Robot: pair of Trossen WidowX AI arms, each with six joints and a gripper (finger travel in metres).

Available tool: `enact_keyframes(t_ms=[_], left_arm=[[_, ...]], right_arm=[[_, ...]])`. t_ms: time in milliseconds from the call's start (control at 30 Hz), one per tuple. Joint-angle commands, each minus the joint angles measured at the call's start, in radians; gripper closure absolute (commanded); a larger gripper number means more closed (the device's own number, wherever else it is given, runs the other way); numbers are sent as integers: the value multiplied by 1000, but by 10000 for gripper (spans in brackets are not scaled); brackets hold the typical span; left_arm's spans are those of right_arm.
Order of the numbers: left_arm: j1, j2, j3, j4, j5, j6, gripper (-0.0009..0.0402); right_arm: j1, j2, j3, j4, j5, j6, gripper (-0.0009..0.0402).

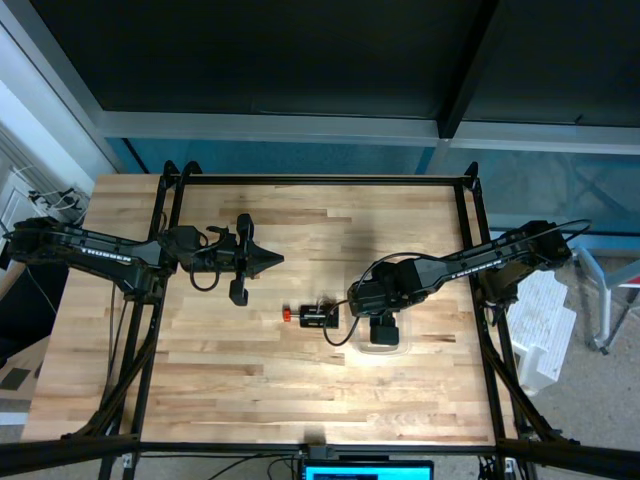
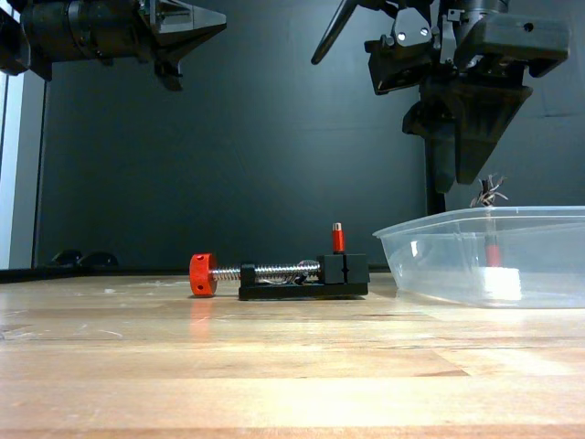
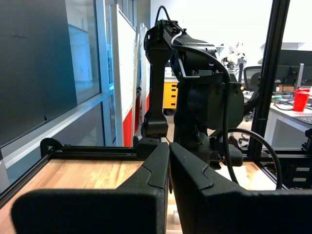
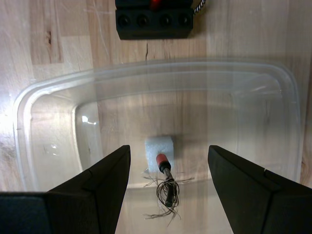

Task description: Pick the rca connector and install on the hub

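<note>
Right wrist view looks down into the clear tray (image 4: 29, 97), where the rca connector (image 4: 165, 176) rests against a white foam block (image 4: 157, 146), below the right pincer (image 4: 168, 147), whose fingers are spread wide. The hub (image 4: 153, 22) sits on the surface (image 4: 63, 34) just outside the tray's rim. The left pincer (image 3: 169, 147), fingers pressed together, hangs raised and well away from the tray.

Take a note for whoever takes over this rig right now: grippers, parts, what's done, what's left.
Left gripper: shut, empty, parked high over the table's left side.
Right gripper: open, hovering above the clear tray, over the rca connector.
The rca connector sits on a white foam block inside the tray; the hub lies on the table beside it.
Done: nothing grasped yet. Left: pick, carry, install on the hub.
</note>
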Motion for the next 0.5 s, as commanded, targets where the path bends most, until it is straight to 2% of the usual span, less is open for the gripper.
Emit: enact_keyframes(t_ms=[33,500], left_arm=[[0,0,0,0,0,0,393],[0,0,0,0,0,0,393]], right_arm=[[3,-1,-19,17,0,0,171],[7,9,-62,84,0,1,171]])
